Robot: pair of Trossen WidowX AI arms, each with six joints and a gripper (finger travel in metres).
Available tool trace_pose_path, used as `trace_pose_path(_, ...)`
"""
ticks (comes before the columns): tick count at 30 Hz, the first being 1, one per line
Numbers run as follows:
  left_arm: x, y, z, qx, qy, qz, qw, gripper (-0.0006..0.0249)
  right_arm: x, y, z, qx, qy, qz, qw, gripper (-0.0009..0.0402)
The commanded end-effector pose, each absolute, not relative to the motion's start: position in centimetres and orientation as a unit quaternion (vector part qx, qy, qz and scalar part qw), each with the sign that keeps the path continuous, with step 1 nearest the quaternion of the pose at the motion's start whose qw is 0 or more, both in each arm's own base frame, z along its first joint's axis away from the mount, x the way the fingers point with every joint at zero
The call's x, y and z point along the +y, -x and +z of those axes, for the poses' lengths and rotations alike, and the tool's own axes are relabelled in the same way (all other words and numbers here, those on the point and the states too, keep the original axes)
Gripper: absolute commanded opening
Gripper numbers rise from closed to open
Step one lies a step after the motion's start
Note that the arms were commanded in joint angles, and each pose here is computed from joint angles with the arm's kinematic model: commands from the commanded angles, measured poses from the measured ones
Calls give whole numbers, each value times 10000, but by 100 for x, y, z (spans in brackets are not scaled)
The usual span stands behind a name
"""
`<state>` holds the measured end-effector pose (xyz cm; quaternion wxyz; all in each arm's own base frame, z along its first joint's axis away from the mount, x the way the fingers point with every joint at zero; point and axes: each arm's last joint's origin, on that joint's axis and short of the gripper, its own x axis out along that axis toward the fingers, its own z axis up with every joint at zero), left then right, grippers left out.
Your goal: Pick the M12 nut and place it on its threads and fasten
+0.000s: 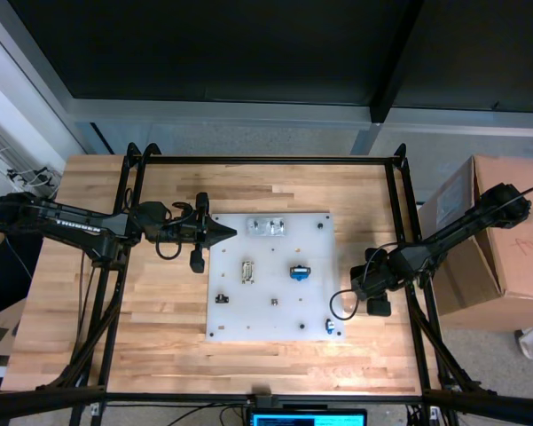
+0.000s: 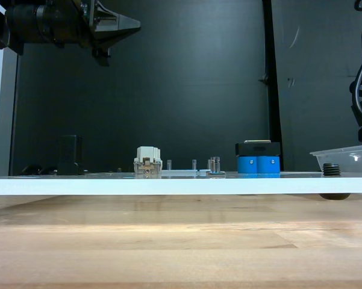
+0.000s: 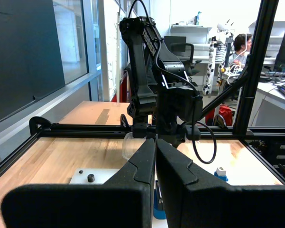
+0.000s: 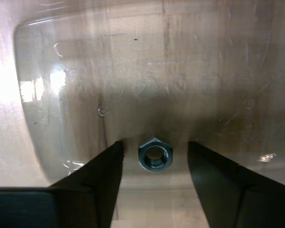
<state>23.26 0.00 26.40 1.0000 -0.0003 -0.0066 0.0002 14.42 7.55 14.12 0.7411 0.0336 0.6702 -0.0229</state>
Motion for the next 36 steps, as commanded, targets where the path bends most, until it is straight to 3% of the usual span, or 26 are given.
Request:
trace_pose_path(1,0,-2326,2641,-68,1,0,10000,0,759,-1440,1405,6728,-375,-185,7386,125)
trace_pose_path(12,0,-2326,2641,-68,1,2,10000,0,762,-1446,1419,6709,-335,-129,7406,-2)
trace_pose_path(18,0,-2326,2641,-68,1,0,10000,0,778,-1477,1569,6717,-156,38,7406,9)
trace_pose_path(25,1,-2326,2641,-68,1,4,10000,0,820,-1556,1937,6722,559,653,7354,6)
trace_pose_path(30,0,-2326,2641,-68,1,2,10000,0,868,-1644,2172,6442,1710,1744,7248,7)
trace_pose_path(36,1,-2326,2641,-68,1,4,10000,0,964,-1817,2312,5904,3325,3163,6640,7)
